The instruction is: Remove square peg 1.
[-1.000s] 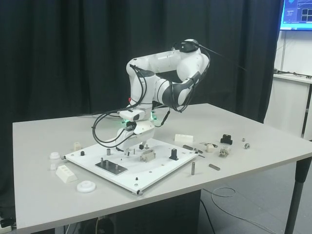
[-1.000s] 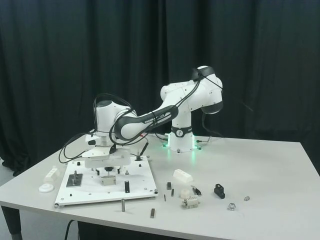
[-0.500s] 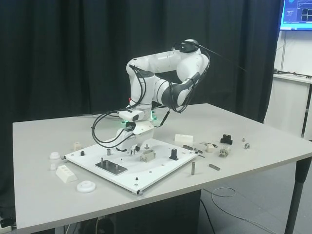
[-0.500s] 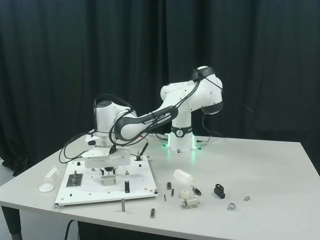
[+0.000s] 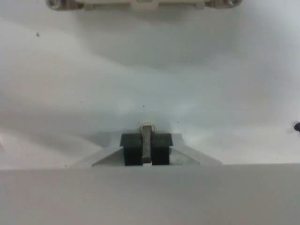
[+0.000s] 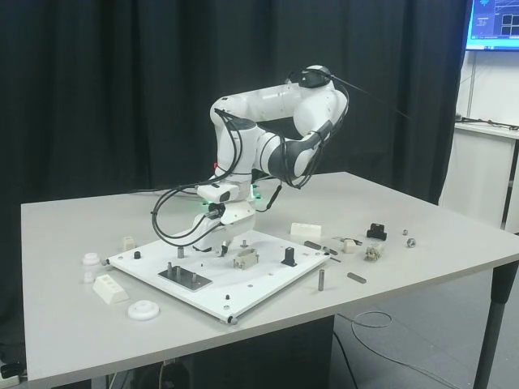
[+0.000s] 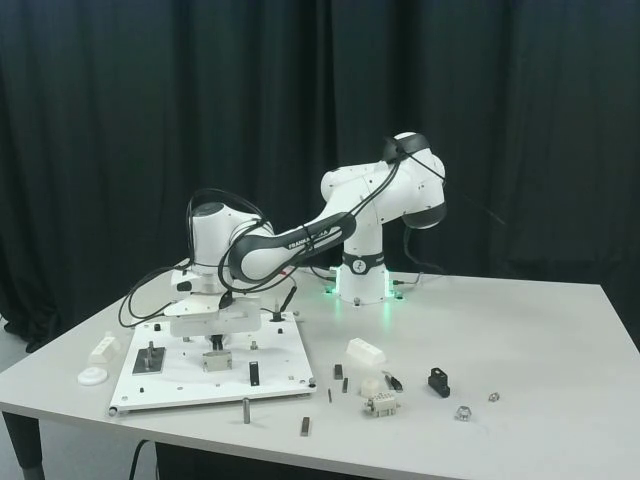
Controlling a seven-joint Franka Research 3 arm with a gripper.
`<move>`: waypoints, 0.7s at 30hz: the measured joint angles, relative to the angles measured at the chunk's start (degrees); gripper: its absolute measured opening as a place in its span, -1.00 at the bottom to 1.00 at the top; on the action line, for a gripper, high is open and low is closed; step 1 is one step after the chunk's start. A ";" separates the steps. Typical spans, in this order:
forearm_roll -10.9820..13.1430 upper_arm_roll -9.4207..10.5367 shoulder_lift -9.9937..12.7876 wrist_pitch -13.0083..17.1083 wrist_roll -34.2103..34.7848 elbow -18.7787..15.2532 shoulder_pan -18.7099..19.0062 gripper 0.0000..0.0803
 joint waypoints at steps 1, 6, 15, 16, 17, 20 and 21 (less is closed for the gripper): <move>0.00 0.00 0.00 0.00 0.00 0.00 0.00 -0.90; 0.00 0.00 0.00 0.02 0.00 0.00 -0.01 -0.91; -0.06 -0.38 -0.01 -0.11 0.00 0.00 0.06 -0.91; -0.15 -0.56 -0.01 -0.26 0.00 -0.01 0.11 -0.91; -0.27 -0.76 -0.01 -0.44 0.00 -0.01 0.16 -0.91; -0.89 -1.62 -0.05 -1.25 0.00 -0.01 0.40 -0.91; -1.15 -1.97 -0.06 -1.61 0.01 0.00 0.50 -0.91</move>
